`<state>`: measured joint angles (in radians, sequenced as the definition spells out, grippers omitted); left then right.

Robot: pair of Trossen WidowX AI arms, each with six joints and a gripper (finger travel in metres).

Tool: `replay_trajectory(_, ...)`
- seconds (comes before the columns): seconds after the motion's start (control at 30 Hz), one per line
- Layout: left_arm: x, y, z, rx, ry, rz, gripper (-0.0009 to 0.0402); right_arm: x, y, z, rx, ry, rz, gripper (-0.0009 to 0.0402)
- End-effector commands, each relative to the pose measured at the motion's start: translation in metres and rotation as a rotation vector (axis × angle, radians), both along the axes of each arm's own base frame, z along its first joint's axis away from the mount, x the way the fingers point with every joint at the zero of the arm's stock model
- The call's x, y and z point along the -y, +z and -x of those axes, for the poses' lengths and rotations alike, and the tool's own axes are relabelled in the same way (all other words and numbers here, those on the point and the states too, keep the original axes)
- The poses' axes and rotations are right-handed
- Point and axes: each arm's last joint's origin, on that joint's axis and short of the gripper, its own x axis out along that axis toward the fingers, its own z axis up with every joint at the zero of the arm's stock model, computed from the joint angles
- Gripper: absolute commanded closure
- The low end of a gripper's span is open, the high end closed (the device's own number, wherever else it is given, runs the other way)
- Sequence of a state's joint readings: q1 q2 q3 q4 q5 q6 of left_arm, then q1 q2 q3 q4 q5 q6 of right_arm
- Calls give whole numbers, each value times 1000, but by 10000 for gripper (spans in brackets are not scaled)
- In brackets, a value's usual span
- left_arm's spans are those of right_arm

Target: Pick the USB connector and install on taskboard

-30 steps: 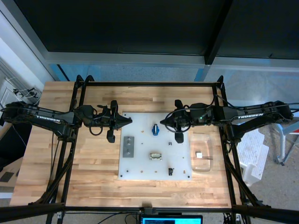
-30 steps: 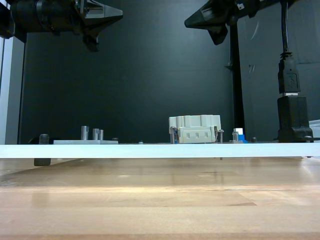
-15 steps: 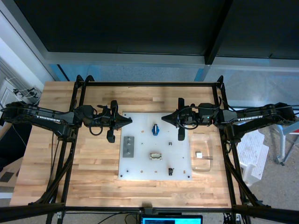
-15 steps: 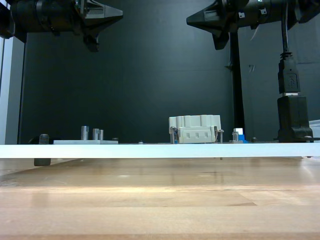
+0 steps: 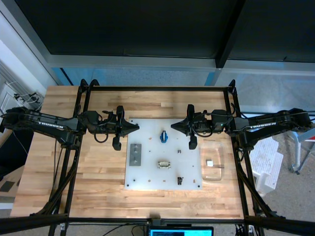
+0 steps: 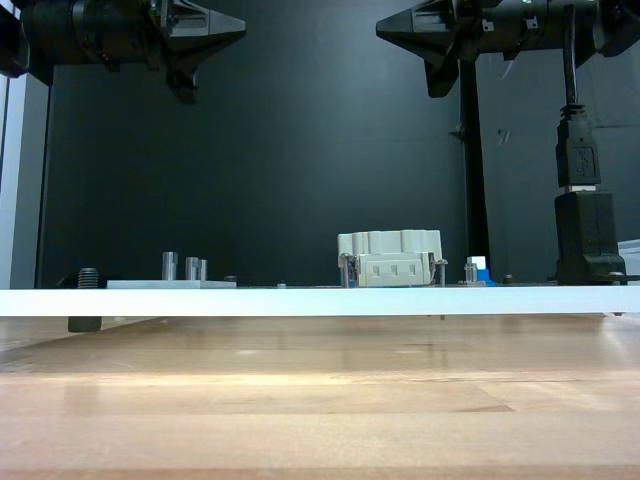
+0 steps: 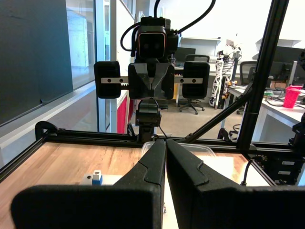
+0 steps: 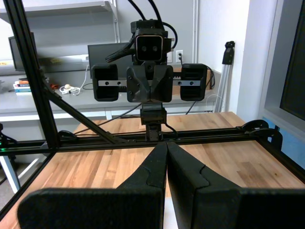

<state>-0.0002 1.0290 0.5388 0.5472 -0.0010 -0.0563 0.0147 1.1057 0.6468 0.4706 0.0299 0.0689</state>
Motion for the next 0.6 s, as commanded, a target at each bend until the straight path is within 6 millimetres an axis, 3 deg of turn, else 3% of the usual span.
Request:
replay_trajectory(0.03,0,0,0,0,0,0,393,0,-3,0,-8,0,0,393)
replay_trajectory(0.6,0,0,0,0,0,0,393,0,-4,1,0,-1,-10,393)
